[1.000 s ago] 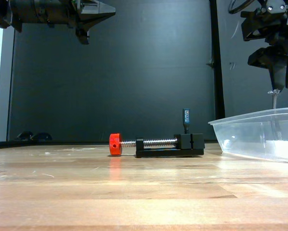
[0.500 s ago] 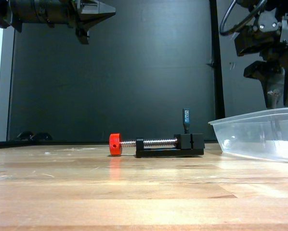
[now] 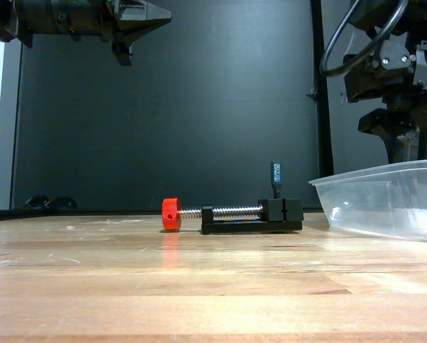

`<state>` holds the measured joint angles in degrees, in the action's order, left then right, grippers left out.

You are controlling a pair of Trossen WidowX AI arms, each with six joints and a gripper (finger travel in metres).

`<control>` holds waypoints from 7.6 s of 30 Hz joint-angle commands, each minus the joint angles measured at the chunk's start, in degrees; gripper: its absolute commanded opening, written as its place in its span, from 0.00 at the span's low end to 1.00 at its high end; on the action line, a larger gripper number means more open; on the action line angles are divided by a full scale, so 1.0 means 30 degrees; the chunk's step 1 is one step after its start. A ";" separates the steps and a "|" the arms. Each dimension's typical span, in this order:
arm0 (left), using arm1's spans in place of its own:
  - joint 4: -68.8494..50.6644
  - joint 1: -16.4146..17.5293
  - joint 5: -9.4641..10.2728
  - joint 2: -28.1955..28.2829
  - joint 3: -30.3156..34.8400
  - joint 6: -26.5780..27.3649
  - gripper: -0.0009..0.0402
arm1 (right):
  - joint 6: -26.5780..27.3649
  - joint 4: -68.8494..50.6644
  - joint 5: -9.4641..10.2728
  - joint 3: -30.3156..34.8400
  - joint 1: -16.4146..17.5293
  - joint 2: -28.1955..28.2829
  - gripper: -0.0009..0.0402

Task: Pick the usb-c connector and install on the hub

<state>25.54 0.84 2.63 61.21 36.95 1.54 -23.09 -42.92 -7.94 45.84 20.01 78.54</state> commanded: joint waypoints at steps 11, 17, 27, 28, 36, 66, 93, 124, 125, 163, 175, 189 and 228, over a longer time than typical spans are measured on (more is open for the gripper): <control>0.0007 0.0000 0.0000 0.0000 0.0007 0.0000 0.02 | 0.0000 0.1173 0.0000 -0.0714 0.0189 0.0328 0.49; 0.0000 0.0000 0.0000 0.0000 0.0007 0.0000 0.02 | 0.0015 0.1355 -0.0015 -0.0801 0.0248 0.0328 0.49; 0.0000 0.0000 0.0000 0.0000 0.0007 0.0000 0.02 | 0.0000 0.1610 -0.0015 -0.0882 0.0299 0.0328 0.36; 0.0000 0.0000 0.0000 0.0000 0.0007 0.0000 0.02 | 0.0000 0.1603 -0.0022 -0.0882 0.0299 0.0328 0.35; 0.0007 0.0000 0.0000 0.0000 0.0007 0.0000 0.02 | -0.0007 0.1617 -0.0379 -0.0889 0.0313 0.0321 0.26; 0.0000 0.0007 0.0000 0.0000 0.0007 0.0000 0.02 | -0.0007 0.1647 -0.0364 -0.0889 0.0379 0.0313 0.03; 0.0000 0.0000 0.0000 0.0000 0.0007 0.0000 0.02 | 0.0437 -0.3570 -0.0546 0.3169 0.0364 -0.1515 0.02; 0.0007 0.0000 0.0000 0.0000 0.0007 0.0000 0.02 | 0.1836 -0.3300 -0.1005 0.6382 -0.1173 0.1282 0.02; 0.0007 0.0000 0.0000 0.0000 0.0007 0.0000 0.02 | 0.1887 -0.3300 -0.1005 0.6557 -0.1260 0.1530 0.02; 0.0007 0.0007 0.0000 0.0000 0.0007 0.0000 0.02 | 0.3322 -0.2025 -0.0831 1.1081 -0.2798 0.6790 0.02; 0.0000 0.0000 0.0000 0.0000 0.0007 0.0000 0.02 | 0.3395 -0.1851 -0.0277 1.1074 -0.2849 0.7104 0.02; 0.0000 0.0000 0.0000 0.0000 0.0007 0.0000 0.02 | 0.3381 -0.1610 -0.0328 1.1067 -0.2892 0.7410 0.02; 0.0000 0.0000 0.0000 0.0000 0.0007 0.0000 0.02 | 0.3381 -0.1217 -0.0328 1.0615 -0.2892 0.7410 0.02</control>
<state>25.54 0.84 2.63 61.19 36.97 1.54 -12.95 -46.70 -8.91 77.78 11.33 100.71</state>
